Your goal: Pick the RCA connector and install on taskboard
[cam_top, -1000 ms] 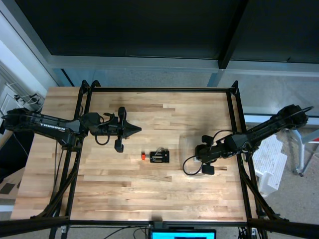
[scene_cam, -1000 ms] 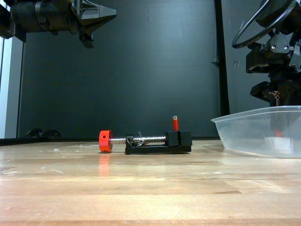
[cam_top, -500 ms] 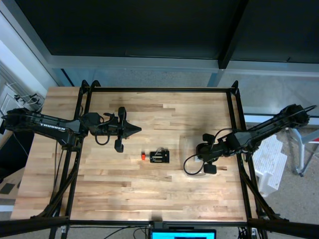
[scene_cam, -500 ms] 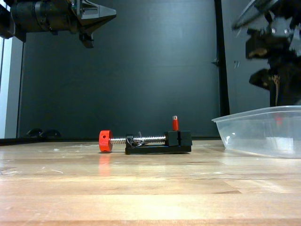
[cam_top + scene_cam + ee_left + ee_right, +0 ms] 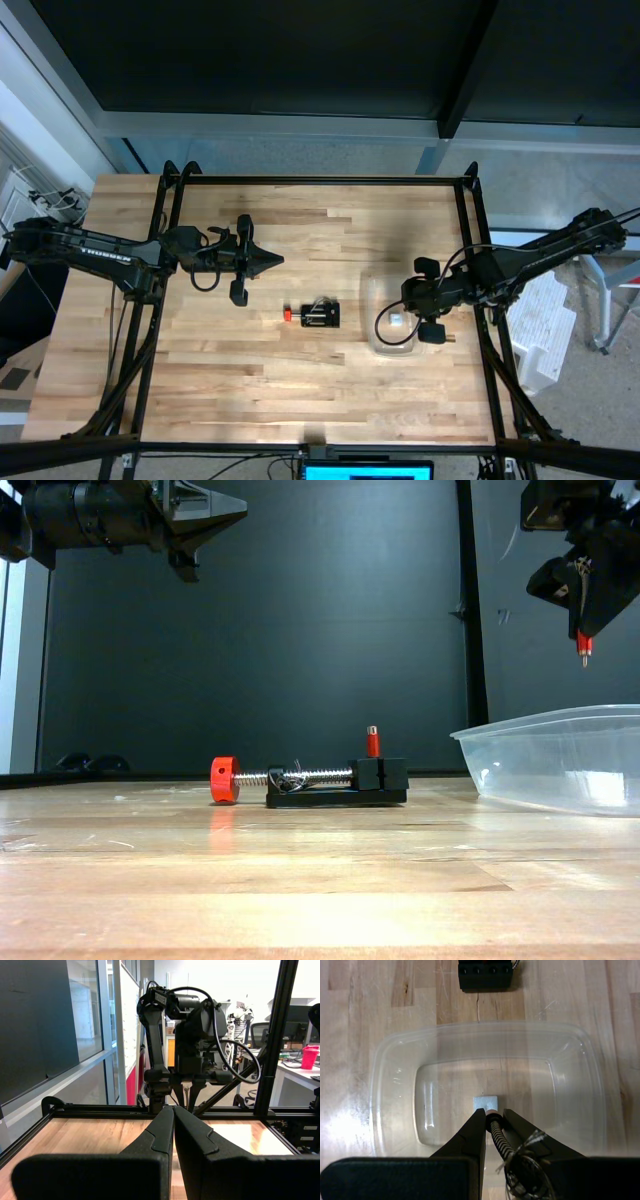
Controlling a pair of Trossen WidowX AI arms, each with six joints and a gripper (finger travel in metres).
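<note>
The taskboard [image 5: 318, 315] [image 5: 335, 780] is a small black block with a red knob, a silvery screw and a short red upright post, lying mid-table; its end shows in the right wrist view [image 5: 485, 972]. My right gripper [image 5: 403, 303] [image 5: 582, 630] [image 5: 490, 1112] hangs above the clear tray, shut on the RCA connector [image 5: 583, 648] [image 5: 491, 1111], a small red plug with a silver pin pointing down and a braided lead behind it. My left gripper [image 5: 272, 260] [image 5: 235, 508] [image 5: 173, 1110] is shut, empty, and held high to the upper left of the taskboard.
A clear plastic tray [image 5: 385, 348] [image 5: 540, 760] [image 5: 395, 1060] sits right of the taskboard, with a small white square [image 5: 485, 1102] on its floor. A black frame [image 5: 320, 181] edges the wooden table.
My right gripper has risen out of the tray with the connector in it and shifted slightly right. The left arm and taskboard have not moved.
</note>
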